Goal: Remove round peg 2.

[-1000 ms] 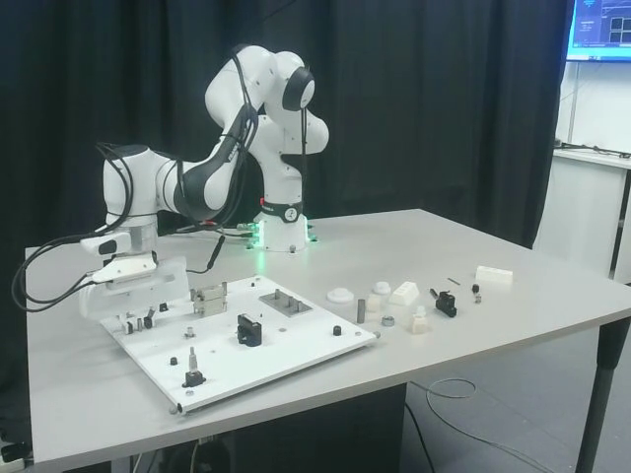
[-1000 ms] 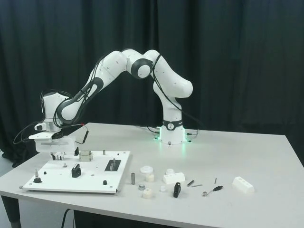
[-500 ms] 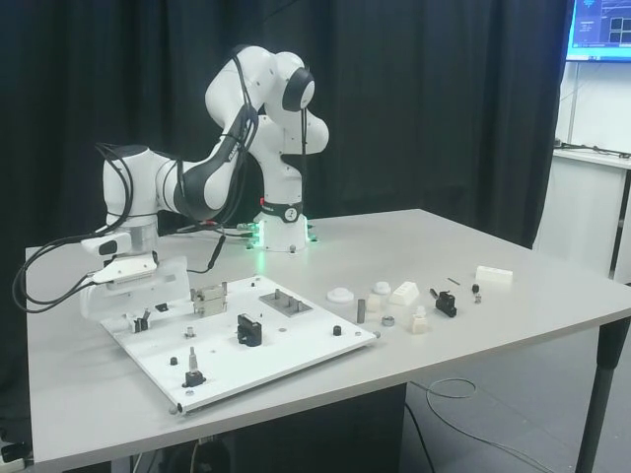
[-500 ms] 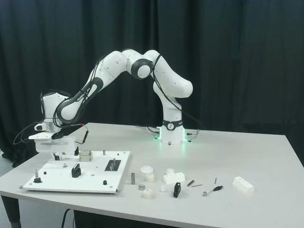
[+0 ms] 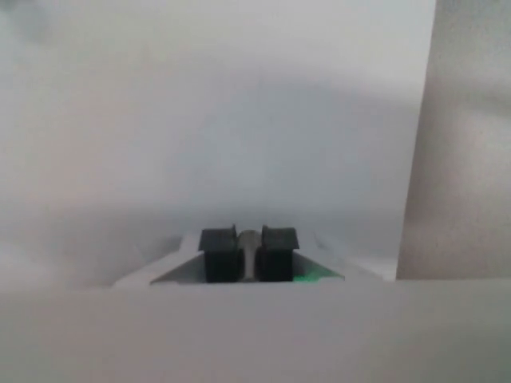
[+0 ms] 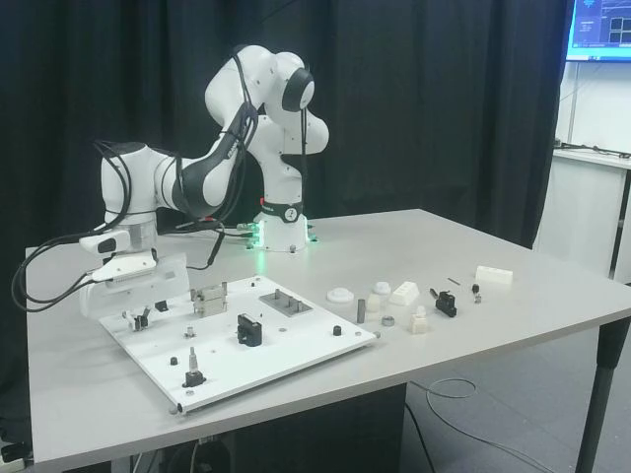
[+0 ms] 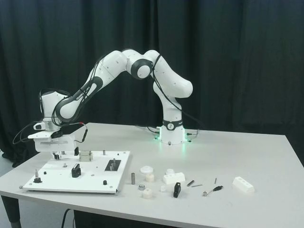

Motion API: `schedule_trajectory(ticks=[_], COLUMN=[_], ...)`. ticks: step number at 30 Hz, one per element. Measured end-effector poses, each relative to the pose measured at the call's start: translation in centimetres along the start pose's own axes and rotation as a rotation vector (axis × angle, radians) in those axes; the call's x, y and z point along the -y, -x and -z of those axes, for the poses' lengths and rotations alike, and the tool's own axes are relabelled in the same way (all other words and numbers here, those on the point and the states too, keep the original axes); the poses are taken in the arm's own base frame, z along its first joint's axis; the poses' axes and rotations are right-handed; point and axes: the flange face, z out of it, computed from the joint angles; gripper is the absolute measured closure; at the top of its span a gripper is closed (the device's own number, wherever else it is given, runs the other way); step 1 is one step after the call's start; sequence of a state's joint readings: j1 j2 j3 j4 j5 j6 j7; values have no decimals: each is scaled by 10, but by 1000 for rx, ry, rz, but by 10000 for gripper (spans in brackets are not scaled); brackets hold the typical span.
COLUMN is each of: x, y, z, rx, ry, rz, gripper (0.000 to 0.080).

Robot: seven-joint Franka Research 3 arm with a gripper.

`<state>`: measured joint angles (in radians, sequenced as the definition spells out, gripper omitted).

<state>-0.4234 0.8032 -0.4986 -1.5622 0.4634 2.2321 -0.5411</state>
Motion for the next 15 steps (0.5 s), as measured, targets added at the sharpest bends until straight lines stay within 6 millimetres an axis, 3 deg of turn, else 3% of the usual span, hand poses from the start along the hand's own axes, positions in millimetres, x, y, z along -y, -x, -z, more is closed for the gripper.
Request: schedule_trajectory(ticks=[7, 15], x=[-1, 2], y=[-4, -11], z=[14, 45], rx=[22, 40], ry=[-8, -16], rz=[4, 13], gripper=[738, 741])
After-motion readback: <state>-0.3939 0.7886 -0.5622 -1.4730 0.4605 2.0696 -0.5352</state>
